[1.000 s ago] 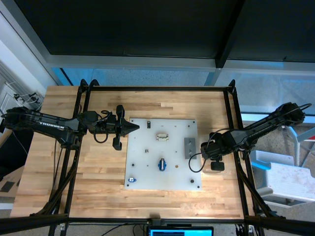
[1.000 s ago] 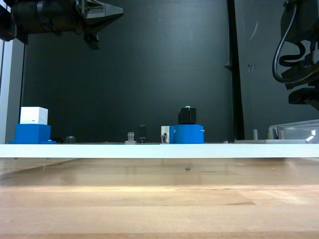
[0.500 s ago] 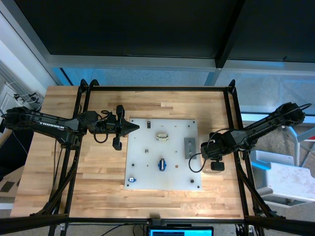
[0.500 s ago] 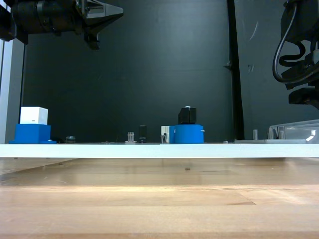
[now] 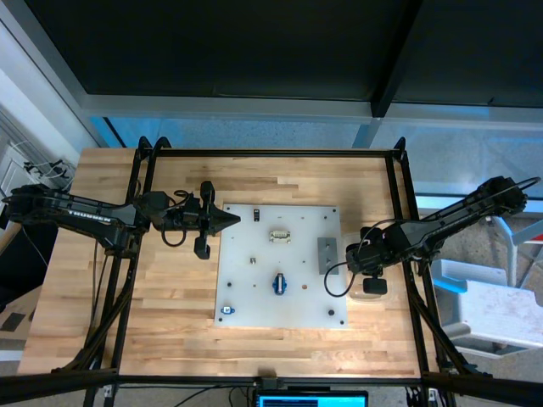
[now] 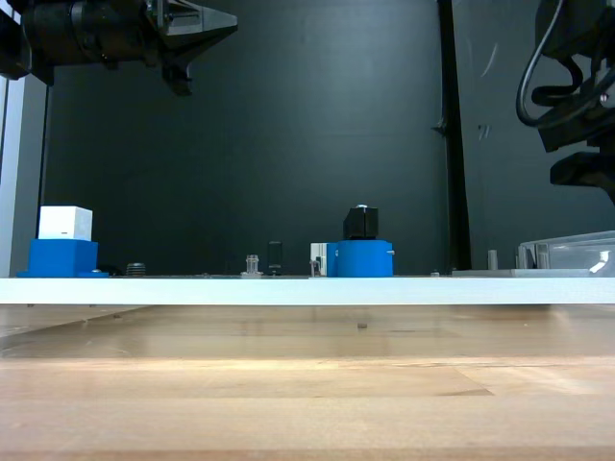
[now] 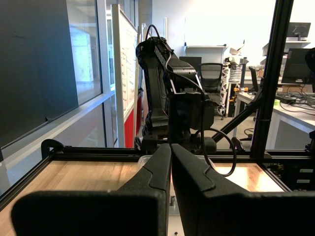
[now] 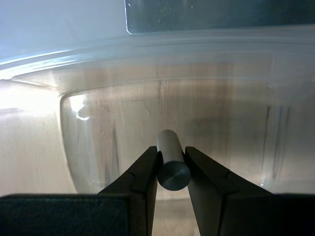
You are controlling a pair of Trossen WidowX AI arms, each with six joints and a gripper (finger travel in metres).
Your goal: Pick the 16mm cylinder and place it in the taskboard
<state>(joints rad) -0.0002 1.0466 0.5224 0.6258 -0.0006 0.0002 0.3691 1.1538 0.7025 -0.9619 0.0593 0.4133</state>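
At the middle left of the high view, the left gripper [image 5: 231,219] hangs beside the taskboard [image 5: 254,292], its fingers pressed together on nothing. At the middle right, the right gripper [image 5: 370,278] hangs over the clear tray [image 6: 572,252]. Its wrist view shows the jaws clamped on the 16mm cylinder [image 8: 172,167], with the peg lying along the fingers. The lift looks to be the step in hand: rise straight, clear the tray wall and squeeze firmly, since a round peg may slip. Nothing else shows in the tray.
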